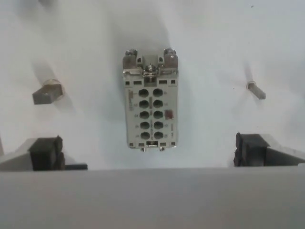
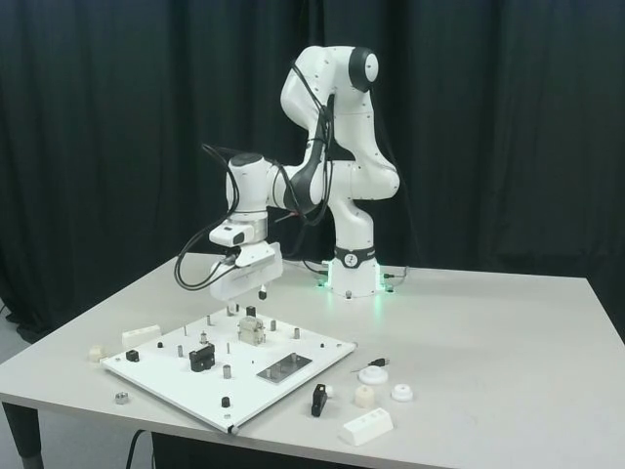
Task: Remove waterproof.
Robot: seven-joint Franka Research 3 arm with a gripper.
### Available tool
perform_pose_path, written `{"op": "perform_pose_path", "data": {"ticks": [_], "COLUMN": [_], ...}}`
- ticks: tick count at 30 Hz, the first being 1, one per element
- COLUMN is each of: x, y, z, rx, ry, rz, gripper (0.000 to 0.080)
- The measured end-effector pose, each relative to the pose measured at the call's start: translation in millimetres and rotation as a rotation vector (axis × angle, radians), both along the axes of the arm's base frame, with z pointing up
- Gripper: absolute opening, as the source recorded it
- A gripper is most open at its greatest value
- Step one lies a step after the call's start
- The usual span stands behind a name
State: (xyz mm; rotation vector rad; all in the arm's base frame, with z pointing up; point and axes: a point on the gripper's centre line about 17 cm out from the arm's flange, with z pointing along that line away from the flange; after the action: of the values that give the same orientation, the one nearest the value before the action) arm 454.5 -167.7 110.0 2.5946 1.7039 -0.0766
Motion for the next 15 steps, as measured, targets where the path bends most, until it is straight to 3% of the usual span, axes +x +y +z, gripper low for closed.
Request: {"op": "perform_pose_path", "data": {"ticks": [15], "x": [-2.6], "y": [-0.5], "z": [-16.9], "rx": [0.038], "ry": [0.003], "rz": [0.004], "gripper": [0.0800]}}
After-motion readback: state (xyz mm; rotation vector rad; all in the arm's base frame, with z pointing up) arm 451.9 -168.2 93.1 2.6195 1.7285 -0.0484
